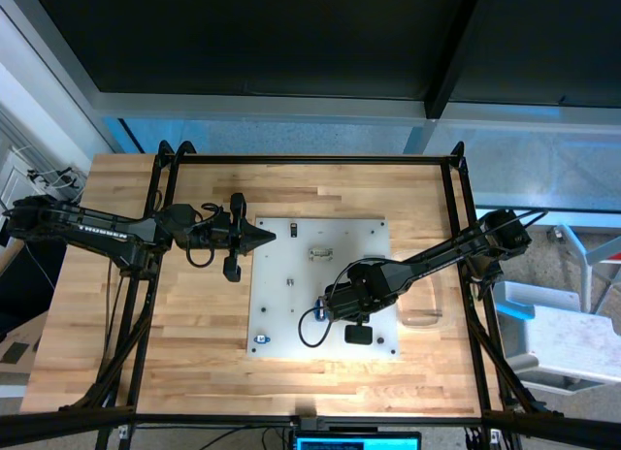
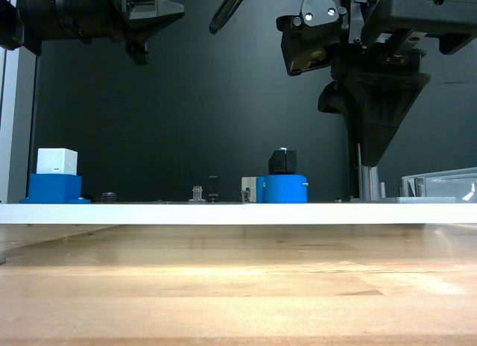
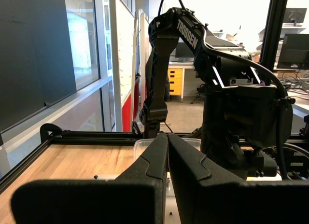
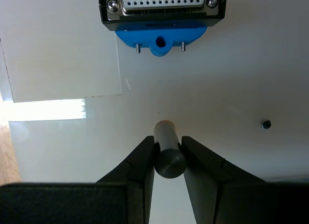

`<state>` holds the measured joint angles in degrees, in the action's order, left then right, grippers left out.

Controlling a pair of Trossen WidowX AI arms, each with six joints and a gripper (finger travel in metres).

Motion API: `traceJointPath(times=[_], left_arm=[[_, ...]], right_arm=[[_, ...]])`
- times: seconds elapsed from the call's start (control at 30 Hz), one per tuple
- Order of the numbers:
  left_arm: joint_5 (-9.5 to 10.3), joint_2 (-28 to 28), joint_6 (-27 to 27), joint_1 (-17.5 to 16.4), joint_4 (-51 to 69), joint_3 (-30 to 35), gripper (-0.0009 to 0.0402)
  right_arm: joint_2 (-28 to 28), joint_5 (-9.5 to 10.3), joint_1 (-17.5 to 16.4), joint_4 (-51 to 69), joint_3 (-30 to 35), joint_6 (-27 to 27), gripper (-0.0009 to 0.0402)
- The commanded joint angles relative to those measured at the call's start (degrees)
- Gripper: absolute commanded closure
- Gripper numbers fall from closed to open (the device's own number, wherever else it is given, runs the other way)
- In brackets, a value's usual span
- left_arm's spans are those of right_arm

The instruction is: Pick the 16mm cylinder and place it in the taskboard

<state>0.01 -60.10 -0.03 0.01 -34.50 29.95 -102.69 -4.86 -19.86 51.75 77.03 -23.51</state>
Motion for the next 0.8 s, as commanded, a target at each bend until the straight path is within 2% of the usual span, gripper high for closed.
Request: traceJointPath(times=[0.03, 0.8], left_arm=[[-0.02, 0.0, 0.0, 0.0, 0.0, 0.0, 0.0393], [-0.02, 0.0, 0.0, 0.0, 0.0, 0.0, 0.0393]], right_arm=[[0.0, -0.02, 0.0, -0.1, 0.0, 0.0, 0.0364], [0.0, -0.02, 0.0, -0.6, -0.5, 0.0, 0.0364]])
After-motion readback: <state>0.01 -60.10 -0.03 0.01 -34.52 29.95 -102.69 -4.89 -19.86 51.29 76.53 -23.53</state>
